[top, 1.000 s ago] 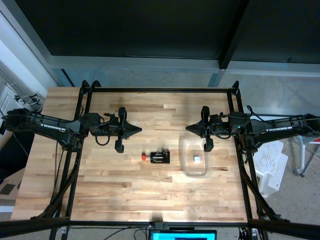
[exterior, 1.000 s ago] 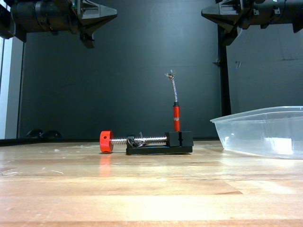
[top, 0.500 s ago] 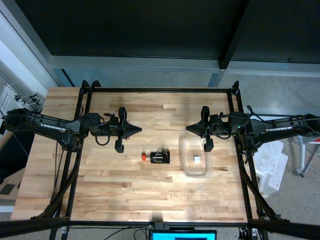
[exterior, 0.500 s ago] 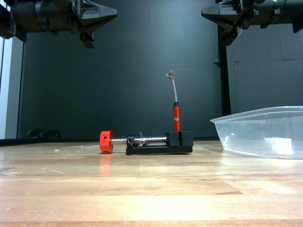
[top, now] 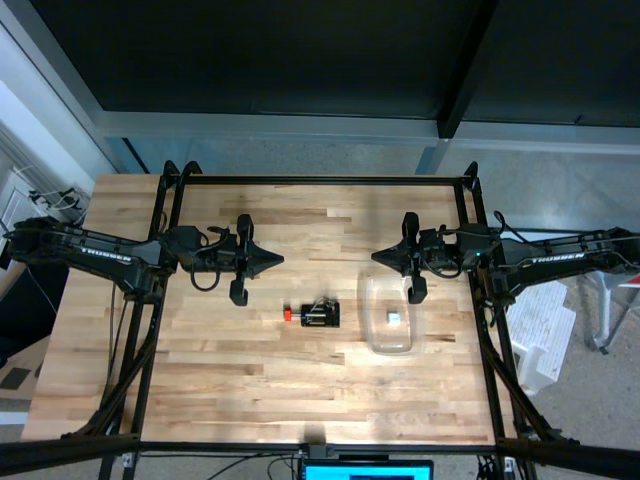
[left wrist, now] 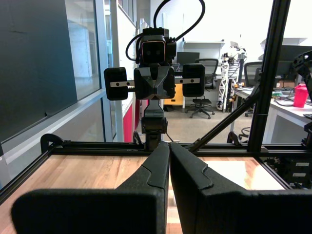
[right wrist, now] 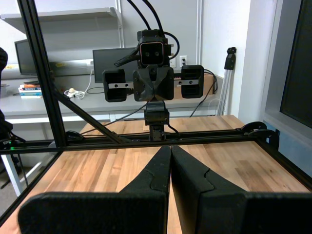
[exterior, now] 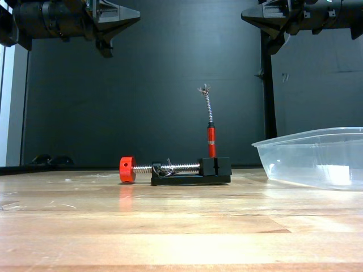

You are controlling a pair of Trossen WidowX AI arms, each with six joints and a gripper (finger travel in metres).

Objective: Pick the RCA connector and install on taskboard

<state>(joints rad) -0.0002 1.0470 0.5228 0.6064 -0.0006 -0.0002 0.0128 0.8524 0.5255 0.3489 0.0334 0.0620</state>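
Note:
The taskboard is a small black block lying mid-table with its red-orange tab at the left end. In the low view the taskboard carries a silvery screw and an upright red pin topped by a spring. I cannot make out the RCA connector in any view. My left gripper hangs high above the table, left of and behind the board, fingers shut together. My right gripper hangs at the same height over the tray's far end, also shut and holding nothing.
A clear plastic tray lies right of the board with a small whitish square piece inside; its wall shows in the low view. A black frame borders the table's far and side edges.

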